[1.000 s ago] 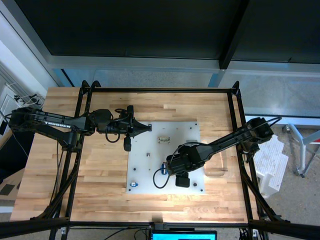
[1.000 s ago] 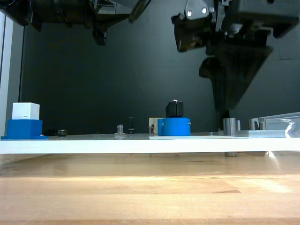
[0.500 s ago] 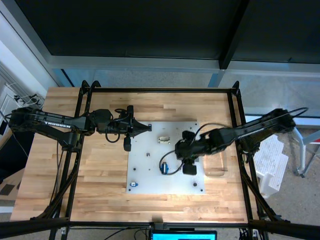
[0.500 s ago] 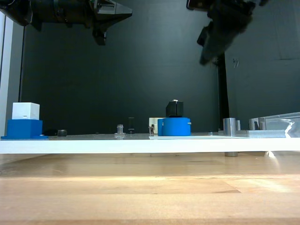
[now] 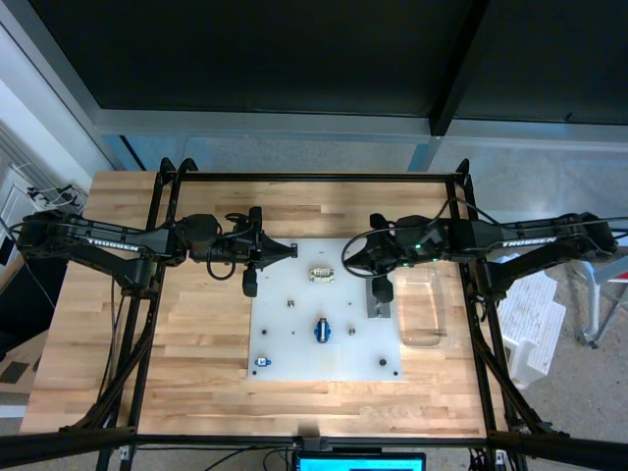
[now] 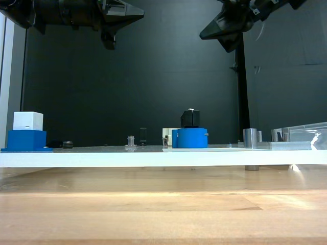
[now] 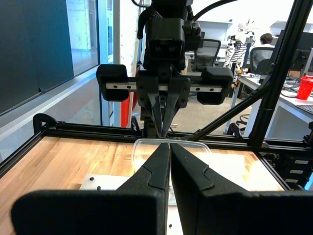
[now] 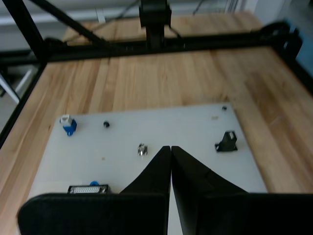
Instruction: Pick the 16mm cylinder and install on the taskboard
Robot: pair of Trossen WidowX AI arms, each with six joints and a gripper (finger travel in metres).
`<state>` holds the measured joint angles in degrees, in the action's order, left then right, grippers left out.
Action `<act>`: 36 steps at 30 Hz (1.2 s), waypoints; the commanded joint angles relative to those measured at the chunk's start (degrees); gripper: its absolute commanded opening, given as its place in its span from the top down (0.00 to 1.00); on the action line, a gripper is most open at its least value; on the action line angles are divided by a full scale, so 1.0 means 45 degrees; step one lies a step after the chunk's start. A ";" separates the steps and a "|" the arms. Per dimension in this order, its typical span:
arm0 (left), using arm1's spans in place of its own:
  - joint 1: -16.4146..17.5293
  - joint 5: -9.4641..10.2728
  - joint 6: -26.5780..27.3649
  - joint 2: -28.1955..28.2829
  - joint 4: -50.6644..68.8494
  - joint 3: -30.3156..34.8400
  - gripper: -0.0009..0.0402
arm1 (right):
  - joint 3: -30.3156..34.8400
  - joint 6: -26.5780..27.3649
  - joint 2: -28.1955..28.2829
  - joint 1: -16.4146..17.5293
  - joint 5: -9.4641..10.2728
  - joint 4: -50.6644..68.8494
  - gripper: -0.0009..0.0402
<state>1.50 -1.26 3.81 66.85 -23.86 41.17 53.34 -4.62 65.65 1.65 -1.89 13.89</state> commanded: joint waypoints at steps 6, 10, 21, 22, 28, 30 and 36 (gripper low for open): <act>0.0000 -0.0005 -0.0005 0.0000 -0.0005 0.0005 0.98 | -0.1870 0.0389 -0.1452 -0.0398 0.0083 -0.3322 0.98; 0.0005 0.0000 -0.0005 0.0000 -0.0005 0.0005 0.98 | -0.2482 0.0510 -0.1953 -0.0398 0.0126 -0.4692 0.98; 0.0000 -0.0005 -0.0005 0.0000 -0.0005 0.0005 0.98 | -0.3920 0.0481 -0.3065 -0.0597 -0.0010 -0.6722 0.98; 0.0000 0.0000 -0.0005 0.0000 -0.0005 0.0005 0.98 | -0.4012 0.0457 -0.3128 -0.0597 -0.0010 -0.6785 0.98; 0.0000 -0.0005 -0.0005 0.0000 0.0000 0.0005 0.98 | -0.4226 0.0461 -0.3211 -0.0597 0.0058 -0.6994 0.98; 0.0000 0.0000 -0.0005 0.0000 -0.0005 0.0005 0.98 | -0.4221 0.0457 -0.3215 -0.0593 0.0107 -0.7023 0.98; 0.0005 0.0000 -0.0005 0.0000 -0.0005 0.0005 0.98 | -0.4226 0.0442 -0.3211 -0.0588 0.0097 -0.6970 0.98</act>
<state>1.50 -1.26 3.79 66.85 -23.86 41.17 34.28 -2.68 51.16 -1.04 -1.41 -17.63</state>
